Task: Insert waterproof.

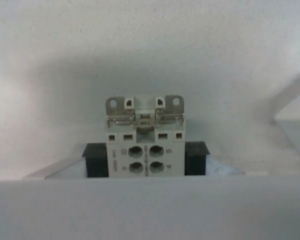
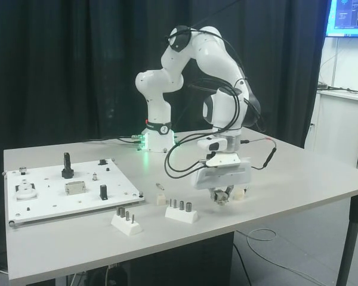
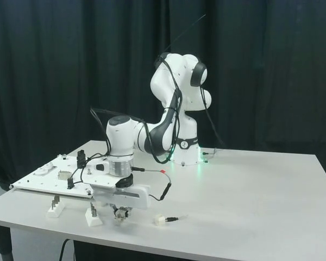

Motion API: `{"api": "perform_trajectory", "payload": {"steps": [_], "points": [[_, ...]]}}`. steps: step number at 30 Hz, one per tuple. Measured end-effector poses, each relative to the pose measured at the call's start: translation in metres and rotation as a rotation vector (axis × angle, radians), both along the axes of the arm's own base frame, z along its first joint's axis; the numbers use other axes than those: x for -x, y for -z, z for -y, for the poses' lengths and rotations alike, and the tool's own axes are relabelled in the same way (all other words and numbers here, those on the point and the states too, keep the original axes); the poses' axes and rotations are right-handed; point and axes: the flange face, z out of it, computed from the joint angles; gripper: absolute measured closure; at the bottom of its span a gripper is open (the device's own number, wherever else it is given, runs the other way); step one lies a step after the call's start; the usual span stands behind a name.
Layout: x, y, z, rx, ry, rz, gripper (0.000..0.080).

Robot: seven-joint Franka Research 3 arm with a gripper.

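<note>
Your claw [image 2: 221, 197] is low over the bench [image 2: 298, 179], its black fingers [image 1: 96, 160] closed on either side of the white waterproof connector [image 1: 145, 145]. The connector is held upright between them, near the white board [image 2: 71, 190].

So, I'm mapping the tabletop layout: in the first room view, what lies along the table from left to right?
White board → small peg block → larger peg block → gripper, low over the table.
</note>
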Motion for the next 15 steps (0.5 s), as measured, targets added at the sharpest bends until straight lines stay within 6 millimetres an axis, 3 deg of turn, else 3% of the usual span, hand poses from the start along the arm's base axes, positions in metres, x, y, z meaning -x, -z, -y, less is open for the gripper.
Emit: {"api": "perform_trajectory", "payload": {"steps": [7, 15], "points": [[0.001, -0.006, 0.011, 0.042, -0.053, -0.009, 0.0491], [0.007, -0.022, 0.038, 0.081, -0.088, -0.032, 0.0491]]}}
